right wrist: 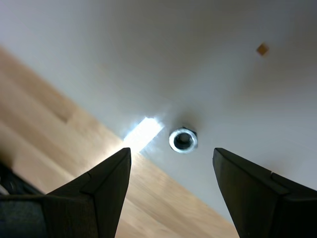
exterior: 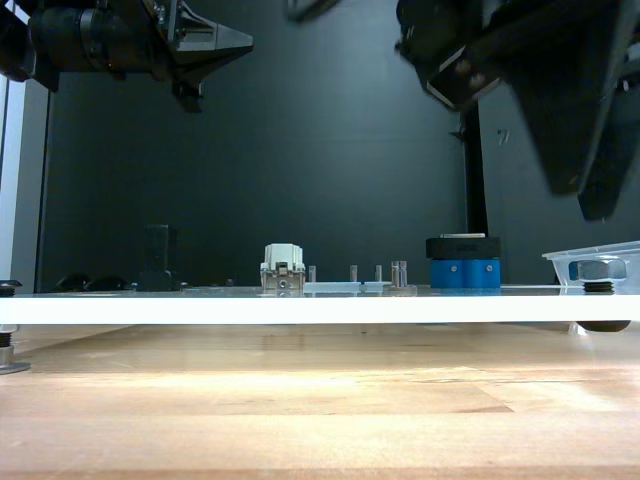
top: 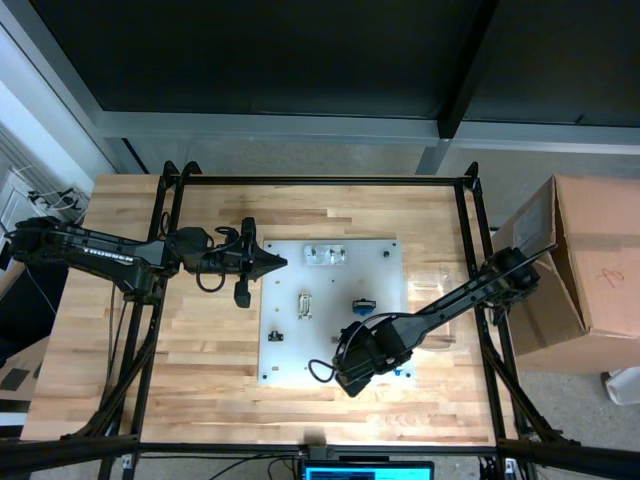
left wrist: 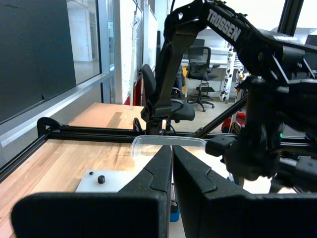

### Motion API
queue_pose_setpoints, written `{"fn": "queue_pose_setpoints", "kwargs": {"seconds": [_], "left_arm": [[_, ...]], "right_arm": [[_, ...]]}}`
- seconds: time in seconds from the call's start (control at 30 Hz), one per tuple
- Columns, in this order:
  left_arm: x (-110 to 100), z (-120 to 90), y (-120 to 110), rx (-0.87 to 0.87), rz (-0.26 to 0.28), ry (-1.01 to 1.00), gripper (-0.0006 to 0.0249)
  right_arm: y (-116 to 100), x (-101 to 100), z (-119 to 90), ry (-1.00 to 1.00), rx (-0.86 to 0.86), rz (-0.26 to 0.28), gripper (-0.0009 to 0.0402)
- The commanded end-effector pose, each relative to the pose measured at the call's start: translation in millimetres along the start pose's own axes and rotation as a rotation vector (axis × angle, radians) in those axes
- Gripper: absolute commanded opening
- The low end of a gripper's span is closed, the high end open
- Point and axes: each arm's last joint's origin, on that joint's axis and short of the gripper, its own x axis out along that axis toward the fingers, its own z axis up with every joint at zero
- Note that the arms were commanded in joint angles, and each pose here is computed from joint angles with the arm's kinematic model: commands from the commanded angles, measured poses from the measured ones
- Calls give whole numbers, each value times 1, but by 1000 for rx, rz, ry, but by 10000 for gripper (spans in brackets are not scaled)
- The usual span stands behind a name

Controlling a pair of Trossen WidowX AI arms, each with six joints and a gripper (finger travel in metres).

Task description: Pick the M12 nut and place it on its threads and fasten

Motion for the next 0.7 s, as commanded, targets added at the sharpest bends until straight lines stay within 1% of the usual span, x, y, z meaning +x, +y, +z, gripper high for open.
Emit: {"fn": "queue_pose_setpoints", "kwargs": {"seconds": [0.03,0.1,0.2,0.3,0.4,0.5,0.57,0.63,0.7], "left_arm": [[0,0,0,0,0,0,0],[0,0,0,0,0,0,0],[0,0,0,0,0,0,0],[0,0,0,0,0,0,0],[0,0,0,0,0,0,0],[0,0,0,0,0,0,0],[0,0,0,0,0,0,0],[0,0,0,0,0,0,0],[0,0,0,0,0,0,0]], "right_arm": [[-5,-8,-3,16,-235,-22,203],[-6,-8,-3,23,-420,-27,176],[-6,-8,-4,23,-603,-25,125],[-4,-2,-3,18,-686,-40,66],[-3,4,-3,30,-738,-54,-5],[-3,9,-3,36,-758,-65,12],[-3,9,-3,28,-761,-71,10],[-3,9,-2,5,-763,-91,-2],[-3,9,-2,-3,-767,-99,2]]}}
